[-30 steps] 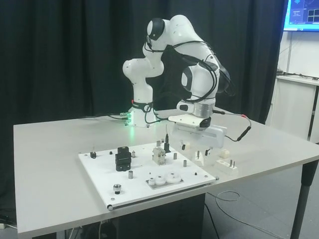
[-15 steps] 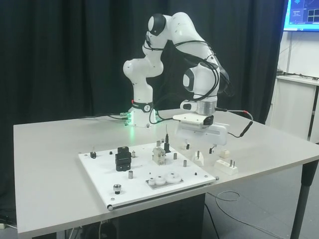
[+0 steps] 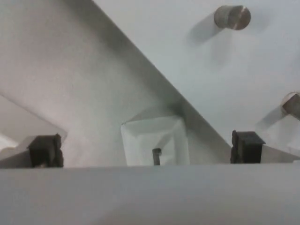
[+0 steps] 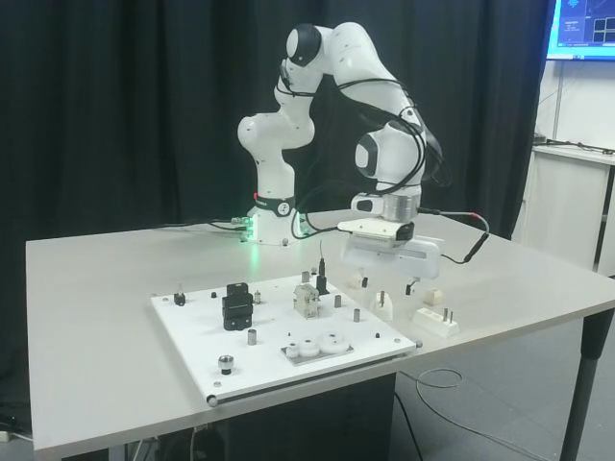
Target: Pick square peg 3.
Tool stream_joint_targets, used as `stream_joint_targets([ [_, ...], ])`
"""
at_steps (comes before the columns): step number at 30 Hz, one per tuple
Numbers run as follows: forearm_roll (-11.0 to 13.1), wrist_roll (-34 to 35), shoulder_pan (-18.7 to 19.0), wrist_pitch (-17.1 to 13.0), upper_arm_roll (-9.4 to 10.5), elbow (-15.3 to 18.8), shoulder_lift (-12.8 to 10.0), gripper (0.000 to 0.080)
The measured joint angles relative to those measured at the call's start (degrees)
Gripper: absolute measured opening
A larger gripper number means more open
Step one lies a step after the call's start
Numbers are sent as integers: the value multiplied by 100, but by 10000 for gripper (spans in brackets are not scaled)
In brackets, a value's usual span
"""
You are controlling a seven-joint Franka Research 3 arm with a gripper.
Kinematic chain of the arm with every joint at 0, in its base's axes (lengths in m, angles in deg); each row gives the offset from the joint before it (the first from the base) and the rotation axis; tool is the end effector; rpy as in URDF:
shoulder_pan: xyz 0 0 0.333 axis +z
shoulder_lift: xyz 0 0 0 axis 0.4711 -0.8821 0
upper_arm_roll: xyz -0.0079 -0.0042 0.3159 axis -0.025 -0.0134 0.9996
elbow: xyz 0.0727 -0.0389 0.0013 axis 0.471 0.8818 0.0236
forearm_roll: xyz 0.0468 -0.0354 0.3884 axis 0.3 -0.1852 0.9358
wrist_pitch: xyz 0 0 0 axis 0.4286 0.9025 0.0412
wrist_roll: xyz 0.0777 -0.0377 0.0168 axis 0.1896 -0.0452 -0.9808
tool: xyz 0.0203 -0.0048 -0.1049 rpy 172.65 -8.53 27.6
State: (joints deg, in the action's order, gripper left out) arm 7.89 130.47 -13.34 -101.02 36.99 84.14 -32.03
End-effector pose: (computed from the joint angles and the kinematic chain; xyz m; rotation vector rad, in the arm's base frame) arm 0.6400 -0.0327 0.2491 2.2433 -2.1416 -0.0020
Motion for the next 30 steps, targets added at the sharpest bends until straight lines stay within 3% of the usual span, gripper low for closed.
stream_joint_targets([
  [13, -1, -1, 162, -151, 12, 393, 105, 800],
  [30, -1, 3, 372, -1249, 18, 1263, 363, 800],
])
